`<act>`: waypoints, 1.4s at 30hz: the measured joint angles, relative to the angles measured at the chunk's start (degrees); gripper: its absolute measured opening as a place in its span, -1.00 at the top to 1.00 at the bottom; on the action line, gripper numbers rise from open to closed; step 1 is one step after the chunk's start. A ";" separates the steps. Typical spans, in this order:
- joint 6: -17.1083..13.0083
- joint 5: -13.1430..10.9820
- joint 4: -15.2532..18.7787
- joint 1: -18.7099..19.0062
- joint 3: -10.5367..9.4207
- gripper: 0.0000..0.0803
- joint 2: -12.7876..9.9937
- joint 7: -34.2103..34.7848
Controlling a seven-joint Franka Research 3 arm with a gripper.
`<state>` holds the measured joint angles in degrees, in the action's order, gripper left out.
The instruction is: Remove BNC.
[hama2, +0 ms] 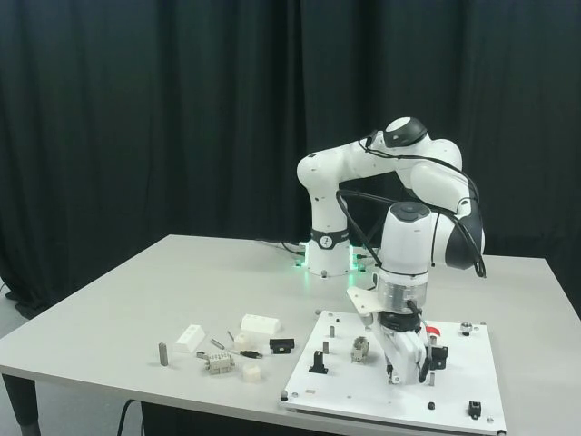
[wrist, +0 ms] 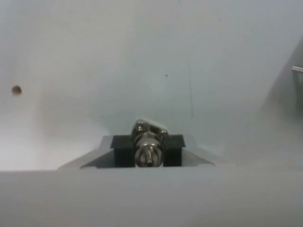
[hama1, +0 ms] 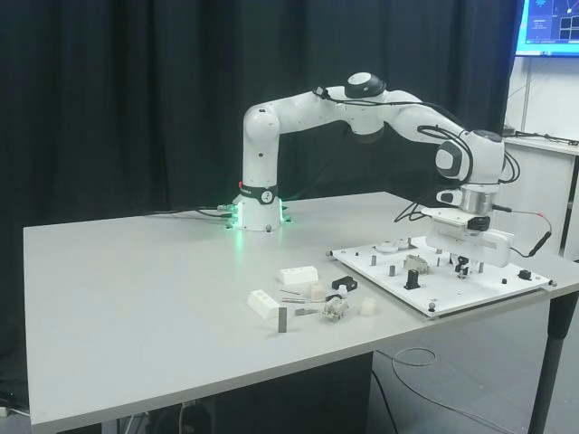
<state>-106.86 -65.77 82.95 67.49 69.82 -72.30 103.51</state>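
In the wrist view a grey metal BNC connector (wrist: 148, 147) sits between the two black finger pads (wrist: 123, 150) of my gripper (wrist: 148, 160), which is shut on it. Behind it lies the white board (wrist: 142, 71). Whether the connector still sits in its mount I cannot tell. In the first room view the gripper (hama1: 462, 268) points straight down at the white board (hama1: 434, 294) near the table's right edge. The second room view shows the gripper (hama2: 408, 371) low over the same board (hama2: 363, 392).
Small fixtures stand on the board, among them a black post (hama1: 412, 278) and a grey block (hama2: 361, 349). Loose white blocks (hama1: 298, 274) and small connectors (hama1: 336, 310) lie on the grey table (hama1: 136, 280) left of the board. The arm's base (hama1: 256, 212) glows green at the back.
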 joint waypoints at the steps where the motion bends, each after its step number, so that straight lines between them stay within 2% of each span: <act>1: 0.00 0.01 0.00 0.01 0.02 0.69 0.00 0.00; 20: -0.63 0.98 0.03 0.28 -0.21 0.69 0.03 -4.36; 33: -0.62 1.00 0.19 0.30 -0.21 0.69 0.19 -9.70; 42: -0.63 0.68 0.27 0.28 -0.24 0.69 0.20 -16.19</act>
<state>-107.49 -65.09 83.22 67.76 69.58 -72.10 87.32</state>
